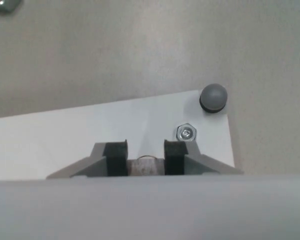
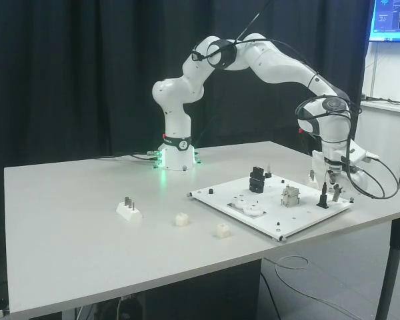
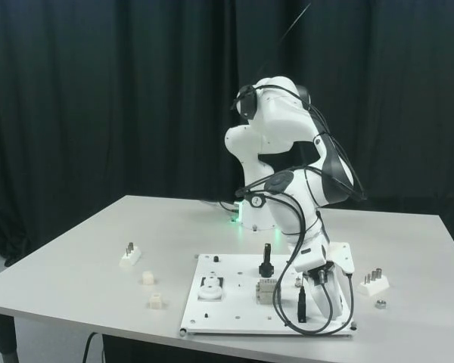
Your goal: Insert square peg 4.
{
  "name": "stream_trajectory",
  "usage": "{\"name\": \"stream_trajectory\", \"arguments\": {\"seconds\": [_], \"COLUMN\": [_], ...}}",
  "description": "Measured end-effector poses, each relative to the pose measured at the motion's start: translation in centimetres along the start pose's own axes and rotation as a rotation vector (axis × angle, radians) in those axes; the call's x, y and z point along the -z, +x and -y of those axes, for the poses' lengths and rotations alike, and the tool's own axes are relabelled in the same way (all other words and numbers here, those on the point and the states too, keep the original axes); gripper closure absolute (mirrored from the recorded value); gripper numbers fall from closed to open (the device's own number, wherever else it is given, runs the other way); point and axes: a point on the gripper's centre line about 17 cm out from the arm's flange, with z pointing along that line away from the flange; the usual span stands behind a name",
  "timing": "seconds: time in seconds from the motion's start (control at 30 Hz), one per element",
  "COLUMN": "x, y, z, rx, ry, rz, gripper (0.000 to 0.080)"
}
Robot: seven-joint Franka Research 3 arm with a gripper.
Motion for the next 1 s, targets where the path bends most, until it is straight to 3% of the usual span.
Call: {"name": "stream_trajectory", "arguments": {"seconds": [1.0], "x": [0.18], "y": [-0.68], "z": [-0.02], "rx": [-0.006], "ry": [0.002], "rz": [0.000], "gripper": [0.0652]}}
